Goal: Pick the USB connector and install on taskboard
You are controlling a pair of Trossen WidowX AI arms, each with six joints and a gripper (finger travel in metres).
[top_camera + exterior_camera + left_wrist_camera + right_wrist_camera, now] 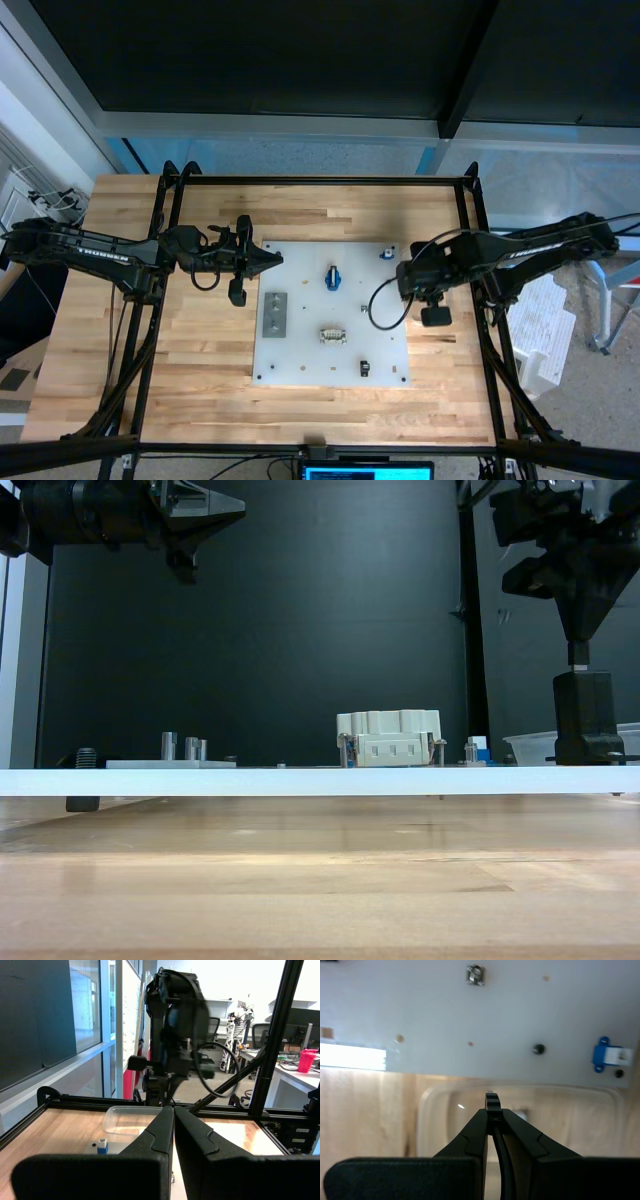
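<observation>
A: First the left claw [174, 1112], high over the left edge of the taskboard [300, 365], fingers pressed together on nothing, aimed across the board.
B: And the right claw [493, 1116] points straight down, pinching the USB connector [491, 1099]!
A: Connector stands upright, long axis vertical, tip poking down past the fingertips, cable [499, 1160] trailing back between them.
B: It hangs above the clear tray [440, 1105], just beside the board's right edge, off the surface [200, 400].

Wooden plank surface [200, 380], filling the middle of the high view. Black metal frame [320, 181] bordering it. Clear plastic tray [445, 1105], resting on the surface. Lit screen [367, 470], bottom edge, high view.
</observation>
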